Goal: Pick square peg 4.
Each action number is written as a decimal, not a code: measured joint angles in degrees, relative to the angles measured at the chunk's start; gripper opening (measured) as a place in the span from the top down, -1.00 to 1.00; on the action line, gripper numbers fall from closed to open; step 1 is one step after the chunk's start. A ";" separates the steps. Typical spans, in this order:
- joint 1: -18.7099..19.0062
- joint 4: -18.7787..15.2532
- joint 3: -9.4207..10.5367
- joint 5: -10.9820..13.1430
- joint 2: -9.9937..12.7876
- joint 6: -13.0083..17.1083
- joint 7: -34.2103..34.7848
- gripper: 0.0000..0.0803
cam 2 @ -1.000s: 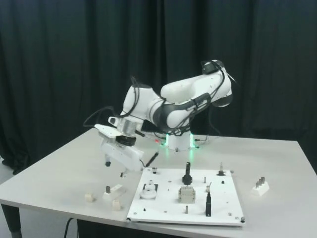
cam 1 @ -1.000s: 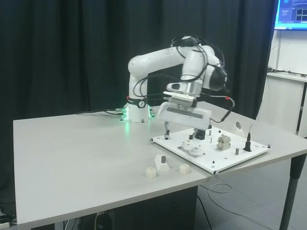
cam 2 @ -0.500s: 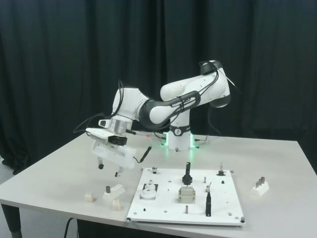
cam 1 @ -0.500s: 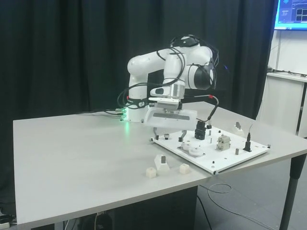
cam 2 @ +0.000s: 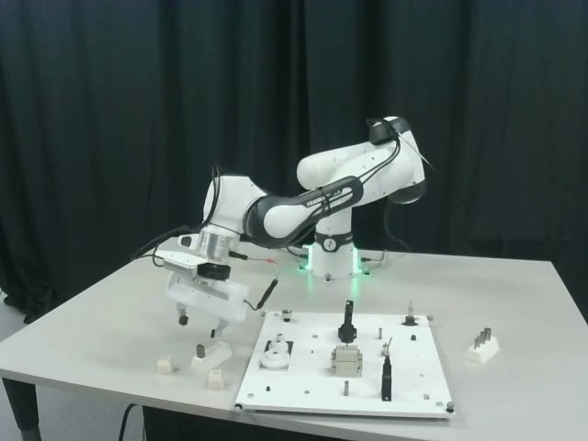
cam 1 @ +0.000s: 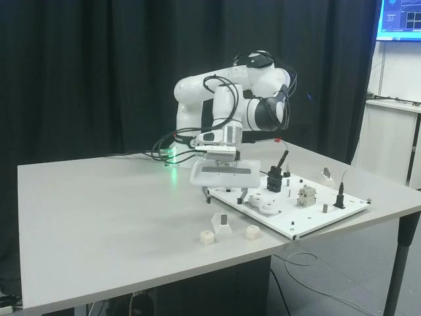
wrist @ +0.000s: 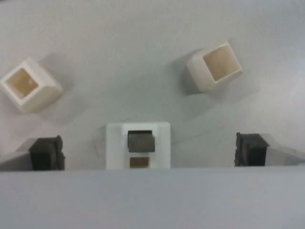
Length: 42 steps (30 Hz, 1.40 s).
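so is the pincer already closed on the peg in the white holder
No, the pincer is open, its fingertips standing well apart on either side of the white holder with the peg untouched.

One white peg holder [wrist: 137, 145] with one peg [wrist: 141, 141], two hollow cubes [wrist: 30, 85] [wrist: 214, 66], one white board [cam 2: 347, 362], perhaps more.

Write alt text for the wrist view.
The open gripper hangs above a white holder with a grey square peg standing in it, one black fingertip on each side. Two hollow white cubes lie beyond on the grey table.
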 joint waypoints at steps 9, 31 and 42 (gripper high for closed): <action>-0.22 -0.96 1.95 3.87 -0.66 1.80 -2.43 -0.99; -0.47 -1.13 4.55 7.95 -1.17 4.36 -3.25 -0.99; -0.63 -1.13 5.34 9.41 -1.33 5.17 -3.25 -0.99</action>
